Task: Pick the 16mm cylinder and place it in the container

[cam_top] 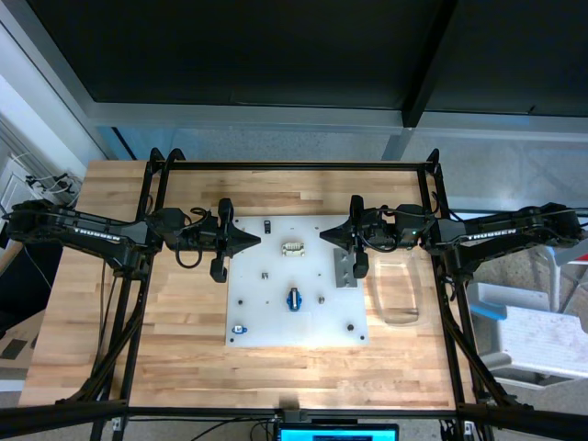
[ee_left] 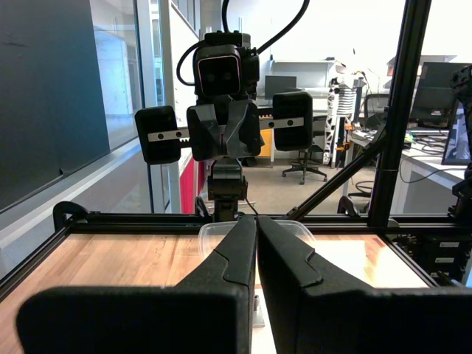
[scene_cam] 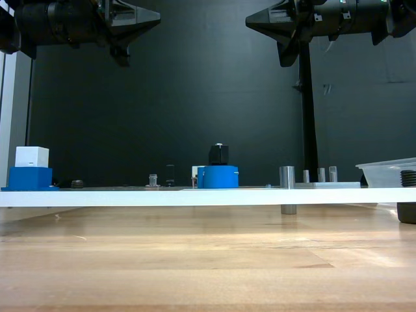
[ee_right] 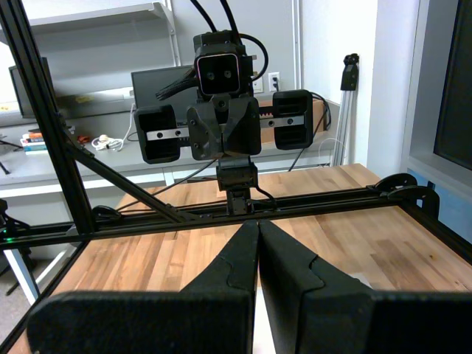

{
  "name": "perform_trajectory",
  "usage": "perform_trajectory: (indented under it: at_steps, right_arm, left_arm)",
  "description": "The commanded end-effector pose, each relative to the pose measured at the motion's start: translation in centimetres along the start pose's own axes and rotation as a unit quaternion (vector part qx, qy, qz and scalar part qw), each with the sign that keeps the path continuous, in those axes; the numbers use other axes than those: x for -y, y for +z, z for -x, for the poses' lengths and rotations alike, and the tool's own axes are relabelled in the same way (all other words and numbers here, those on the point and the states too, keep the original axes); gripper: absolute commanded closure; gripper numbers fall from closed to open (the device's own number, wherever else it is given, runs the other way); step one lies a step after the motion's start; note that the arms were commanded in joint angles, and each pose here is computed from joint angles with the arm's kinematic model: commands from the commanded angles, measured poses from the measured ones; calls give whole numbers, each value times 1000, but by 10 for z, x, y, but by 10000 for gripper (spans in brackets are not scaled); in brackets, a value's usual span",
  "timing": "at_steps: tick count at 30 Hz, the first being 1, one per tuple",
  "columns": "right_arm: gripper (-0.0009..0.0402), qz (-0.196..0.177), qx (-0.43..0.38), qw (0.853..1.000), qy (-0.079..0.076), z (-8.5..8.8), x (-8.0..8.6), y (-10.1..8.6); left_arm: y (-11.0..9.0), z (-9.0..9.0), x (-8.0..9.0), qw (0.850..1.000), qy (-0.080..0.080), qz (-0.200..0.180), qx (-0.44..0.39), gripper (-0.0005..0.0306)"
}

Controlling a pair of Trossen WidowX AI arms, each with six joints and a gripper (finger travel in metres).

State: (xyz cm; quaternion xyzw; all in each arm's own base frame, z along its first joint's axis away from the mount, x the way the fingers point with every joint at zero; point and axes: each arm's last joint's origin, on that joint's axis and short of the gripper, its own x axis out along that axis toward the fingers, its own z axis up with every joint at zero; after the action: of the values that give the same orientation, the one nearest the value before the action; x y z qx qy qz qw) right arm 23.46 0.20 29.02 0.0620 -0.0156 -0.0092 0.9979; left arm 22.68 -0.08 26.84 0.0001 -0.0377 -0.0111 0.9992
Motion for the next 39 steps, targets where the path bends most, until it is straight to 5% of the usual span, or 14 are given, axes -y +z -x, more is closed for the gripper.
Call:
perform_trajectory:
  at_steps: [1, 12, 22, 34, 39]
  right_arm:
    - [393, 0, 0, 1000, 1, 0, 0, 0]
    - [393, -14, -3, 1000, 0, -3, -2, 14]
    - [393, -36, -123, 992, -20, -1, -8, 59]
    - [393, -61, -345, 935, -58, -15, -12, 75]
    - [393, -68, -413, 907, -49, -31, -17, 78]
  left_arm:
    - [0, 0, 0, 1000, 0, 0, 0, 300]
    - [0, 0, 0, 1000, 0, 0, 0, 300]
    - [0, 0, 0, 1000, 0, 0, 0, 300]
    - [0, 0, 0, 1000, 0, 0, 0, 300]
    - [0, 0, 0, 1000, 0, 0, 0, 300]
